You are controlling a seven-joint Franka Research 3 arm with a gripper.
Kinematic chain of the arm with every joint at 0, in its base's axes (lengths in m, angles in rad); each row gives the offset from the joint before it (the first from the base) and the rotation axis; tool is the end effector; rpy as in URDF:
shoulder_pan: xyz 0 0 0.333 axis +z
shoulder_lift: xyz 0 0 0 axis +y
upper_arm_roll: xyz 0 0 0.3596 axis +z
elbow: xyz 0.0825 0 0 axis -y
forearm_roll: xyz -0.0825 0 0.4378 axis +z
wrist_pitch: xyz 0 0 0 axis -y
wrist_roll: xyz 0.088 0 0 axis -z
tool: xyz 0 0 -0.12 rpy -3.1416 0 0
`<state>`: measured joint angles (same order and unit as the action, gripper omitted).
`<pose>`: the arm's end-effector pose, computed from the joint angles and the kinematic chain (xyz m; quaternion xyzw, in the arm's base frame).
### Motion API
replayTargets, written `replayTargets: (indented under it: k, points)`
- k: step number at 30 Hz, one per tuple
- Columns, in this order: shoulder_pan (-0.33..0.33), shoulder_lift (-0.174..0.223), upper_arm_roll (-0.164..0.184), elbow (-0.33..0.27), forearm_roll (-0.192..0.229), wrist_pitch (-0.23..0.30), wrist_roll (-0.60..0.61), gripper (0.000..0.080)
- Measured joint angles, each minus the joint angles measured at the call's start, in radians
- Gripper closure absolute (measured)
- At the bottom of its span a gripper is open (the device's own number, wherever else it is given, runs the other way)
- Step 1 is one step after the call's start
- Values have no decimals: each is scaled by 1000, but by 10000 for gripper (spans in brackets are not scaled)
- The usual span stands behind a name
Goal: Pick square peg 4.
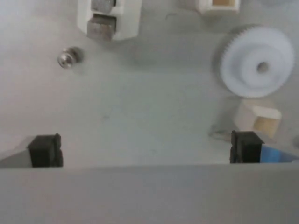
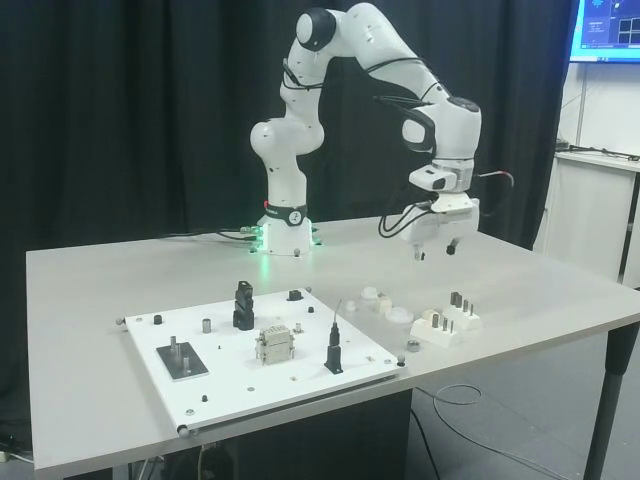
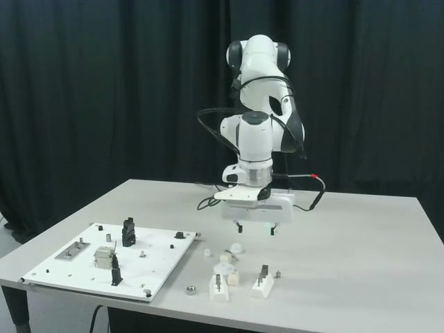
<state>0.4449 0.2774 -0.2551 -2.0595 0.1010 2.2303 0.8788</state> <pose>0.6132 0.1249 0.2888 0.9297 -0.3653 -0.0430 0.0213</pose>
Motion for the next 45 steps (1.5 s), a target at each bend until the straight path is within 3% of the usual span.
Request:
replayTargets:
  k: [12, 26, 45]
  points:
    - [30, 12, 1, -15, 47, 80, 62, 3]
    - [65, 85, 2, -14, 48, 216, 124, 3]
    - [87, 164, 2, -14, 47, 306, 153, 3]
